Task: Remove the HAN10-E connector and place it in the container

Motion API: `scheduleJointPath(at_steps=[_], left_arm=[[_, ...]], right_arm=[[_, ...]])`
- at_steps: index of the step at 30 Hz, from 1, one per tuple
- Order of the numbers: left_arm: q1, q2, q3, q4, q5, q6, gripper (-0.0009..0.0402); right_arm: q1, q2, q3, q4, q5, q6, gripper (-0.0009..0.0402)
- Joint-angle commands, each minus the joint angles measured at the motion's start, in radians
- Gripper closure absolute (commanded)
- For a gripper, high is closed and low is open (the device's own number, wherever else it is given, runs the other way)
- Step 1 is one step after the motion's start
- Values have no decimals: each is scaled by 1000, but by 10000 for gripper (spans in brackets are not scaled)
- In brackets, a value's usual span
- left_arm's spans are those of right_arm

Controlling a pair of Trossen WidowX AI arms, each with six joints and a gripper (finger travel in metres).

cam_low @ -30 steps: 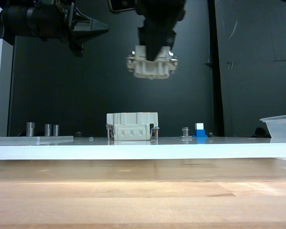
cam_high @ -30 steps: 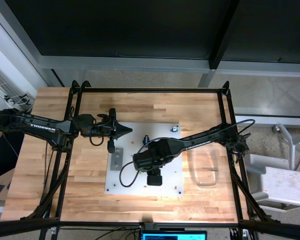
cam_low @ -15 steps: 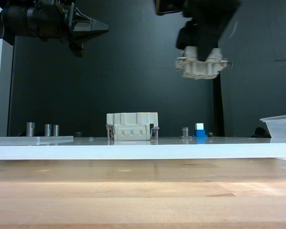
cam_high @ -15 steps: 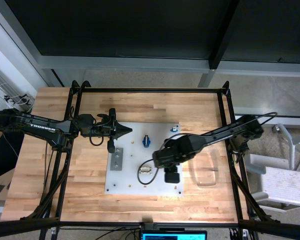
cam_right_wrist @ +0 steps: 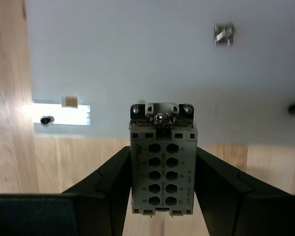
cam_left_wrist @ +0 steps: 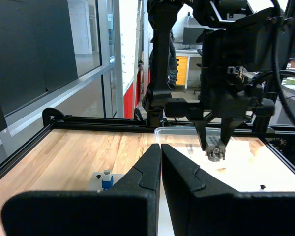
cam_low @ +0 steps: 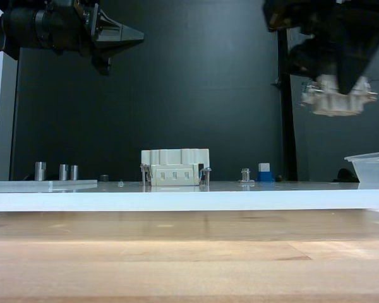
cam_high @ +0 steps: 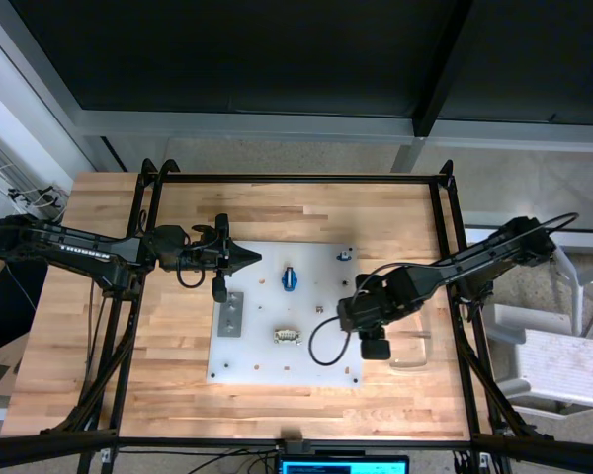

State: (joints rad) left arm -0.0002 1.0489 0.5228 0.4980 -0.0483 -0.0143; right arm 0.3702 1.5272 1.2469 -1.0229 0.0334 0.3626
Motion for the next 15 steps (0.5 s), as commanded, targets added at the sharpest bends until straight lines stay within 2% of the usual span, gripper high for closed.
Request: scheduleJointPath(at_steps=[1,15], left_arm=[[0,0,0,0,0,0,393],[0,0,0,0,0,0,393]], right_arm=[[11,-42,-56,8,1,20,315],[61,-208,-249,24,2,112,315]])
